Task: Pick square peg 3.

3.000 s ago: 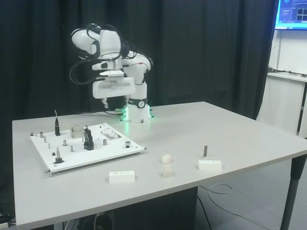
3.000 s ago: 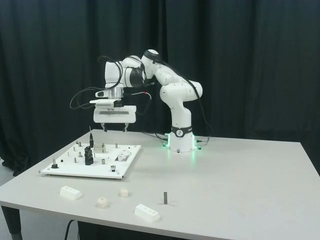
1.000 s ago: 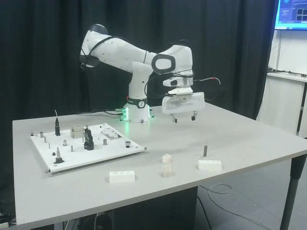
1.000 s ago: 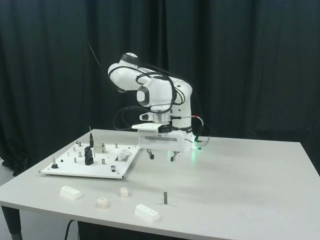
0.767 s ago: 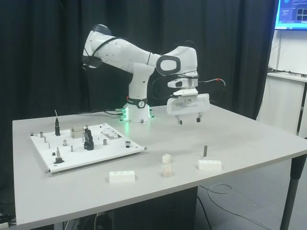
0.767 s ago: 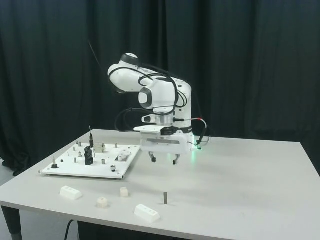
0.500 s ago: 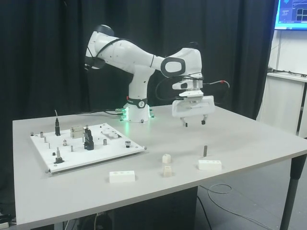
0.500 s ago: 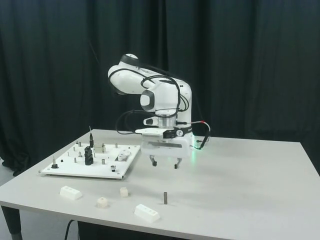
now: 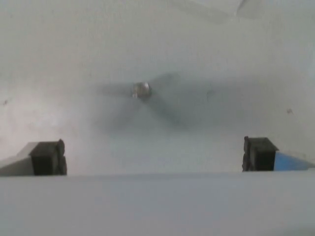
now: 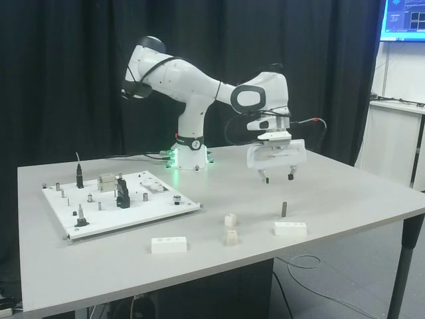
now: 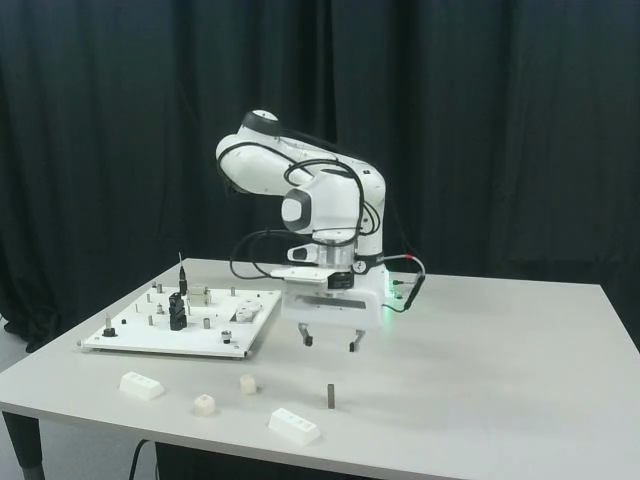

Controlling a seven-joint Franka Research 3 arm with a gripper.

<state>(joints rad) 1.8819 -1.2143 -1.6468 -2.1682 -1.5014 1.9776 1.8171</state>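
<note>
The square peg (image 10: 284,210) is a small dark post standing upright on the grey table (image 10: 339,186), just behind a white block (image 10: 290,228). My gripper (image 10: 277,178) hangs open above the table, a little behind and above the peg, with nothing between its fingers. From the second room view the gripper (image 11: 331,343) is above and behind the peg (image 11: 330,396). The wrist view looks down on the peg's top (image 9: 141,89), which lies ahead of the open gripper (image 9: 153,156); both black fingertips (image 9: 47,158) are wide apart.
A white board (image 10: 143,211) with several pegs and fixtures lies at the table's left. Two small white pieces (image 10: 230,219) (image 10: 231,237) and another white block (image 10: 168,244) sit near the front edge. The arm's base (image 10: 191,156) with green lights stands at the back.
The arm has swung from above the white board across the table to the right and lowered, bringing the open gripper near the peg. Nothing on the table has moved.
</note>
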